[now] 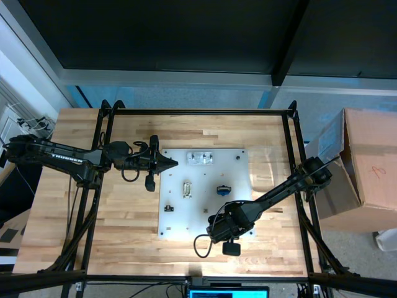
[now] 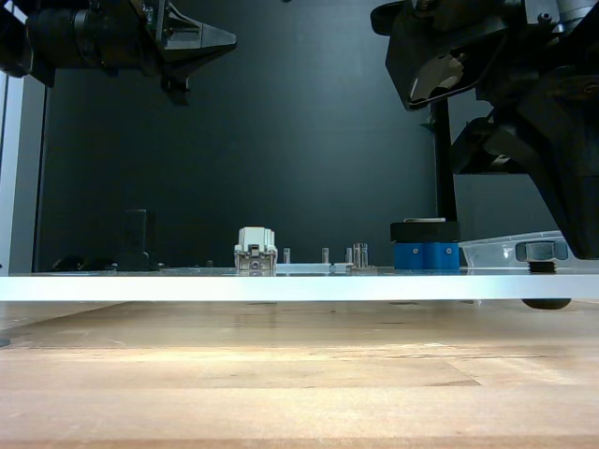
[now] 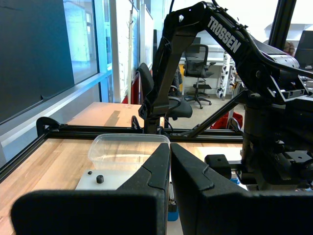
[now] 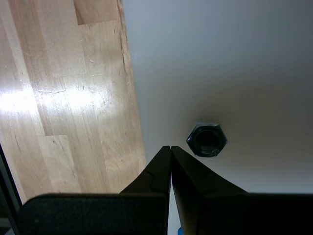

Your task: Unfasten the M12 nut and place it in the container

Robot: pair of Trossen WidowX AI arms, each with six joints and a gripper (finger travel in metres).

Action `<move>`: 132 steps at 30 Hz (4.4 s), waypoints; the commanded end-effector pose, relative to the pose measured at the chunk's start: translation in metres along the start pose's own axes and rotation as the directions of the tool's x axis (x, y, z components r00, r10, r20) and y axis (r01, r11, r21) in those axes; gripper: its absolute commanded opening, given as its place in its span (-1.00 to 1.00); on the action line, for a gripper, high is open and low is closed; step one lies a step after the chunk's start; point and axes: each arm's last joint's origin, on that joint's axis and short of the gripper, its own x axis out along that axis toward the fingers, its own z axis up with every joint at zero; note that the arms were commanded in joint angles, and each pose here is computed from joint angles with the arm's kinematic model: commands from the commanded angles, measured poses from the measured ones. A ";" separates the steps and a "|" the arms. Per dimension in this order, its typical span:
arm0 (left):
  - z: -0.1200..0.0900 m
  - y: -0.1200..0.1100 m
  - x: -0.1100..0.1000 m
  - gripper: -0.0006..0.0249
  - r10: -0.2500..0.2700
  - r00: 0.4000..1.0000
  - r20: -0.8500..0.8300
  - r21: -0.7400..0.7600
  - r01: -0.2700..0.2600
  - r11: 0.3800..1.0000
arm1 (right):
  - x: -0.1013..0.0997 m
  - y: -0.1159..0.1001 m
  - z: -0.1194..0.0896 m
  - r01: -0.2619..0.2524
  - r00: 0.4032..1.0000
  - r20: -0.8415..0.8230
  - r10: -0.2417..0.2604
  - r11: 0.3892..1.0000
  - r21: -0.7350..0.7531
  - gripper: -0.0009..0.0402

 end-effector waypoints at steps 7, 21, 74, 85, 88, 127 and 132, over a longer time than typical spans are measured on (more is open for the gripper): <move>0.000 0.000 0.000 -0.95 0.000 1.000 0.000 0.000 0.000 1.000 | -0.024 -0.016 -0.009 0.339 0.936 0.069 -0.346 0.936 0.093 -0.96; 0.000 0.000 0.000 -0.95 0.000 1.000 0.000 0.000 0.000 1.000 | -0.032 -0.003 -0.009 0.006 0.999 -0.034 -0.008 0.998 -0.057 -0.96; 0.000 0.000 0.000 -0.95 0.000 1.000 0.000 0.000 0.000 1.000 | -0.043 -0.004 -0.001 0.073 0.991 0.074 -0.109 0.920 0.386 0.35; 0.000 0.000 0.000 -0.95 0.000 1.000 0.000 0.000 0.000 1.000 | -0.005 -0.003 0.005 0.117 0.990 0.032 -0.139 0.918 0.379 0.46; 0.000 0.000 0.000 -0.95 0.000 1.000 0.000 0.000 0.000 1.000 | 0.001 -0.003 0.006 0.127 0.989 0.022 -0.146 0.917 0.378 0.38; 0.000 0.000 0.000 -0.95 0.000 1.000 0.000 0.000 0.000 1.000 | -0.032 -0.007 0.001 0.117 0.992 0.080 -0.103 0.972 -0.203 -0.90; 0.000 0.000 0.000 -0.95 0.000 1.000 0.000 0.000 0.000 1.000 | -0.051 -0.016 0.000 0.111 0.991 0.102 -0.093 0.974 -0.198 -0.90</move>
